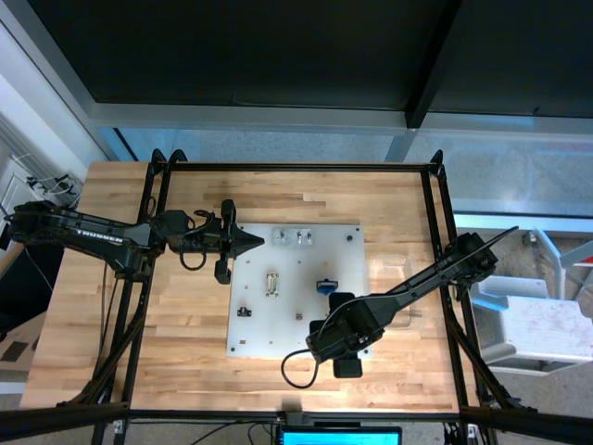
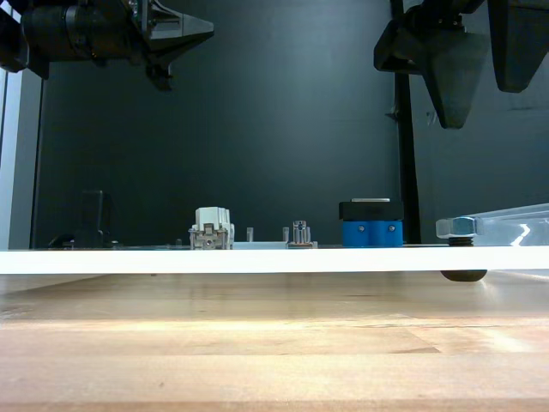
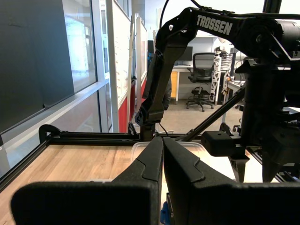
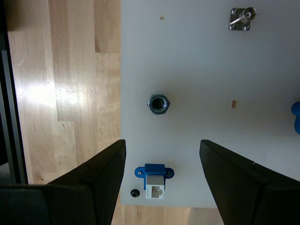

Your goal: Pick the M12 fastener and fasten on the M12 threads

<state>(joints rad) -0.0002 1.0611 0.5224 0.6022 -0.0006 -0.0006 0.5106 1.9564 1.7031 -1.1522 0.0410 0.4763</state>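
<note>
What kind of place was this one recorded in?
Probably a robotics lab in an office building: a wooden bench carrying a white task board, with office chairs and glass partitions beyond. The left gripper hangs shut above the board's far left corner; the right gripper hangs open above the nut.

M12 nut (image 4: 159,104) sits on its stud (image 2: 464,242), near board (image 4: 197,61) near right edge. Right gripper (image 4: 162,143) hangs above nut, fingers apart. Connector block (image 2: 371,230) left of nut. Left gripper (image 1: 258,241) raised over board's far left corner, fingers together.
</note>
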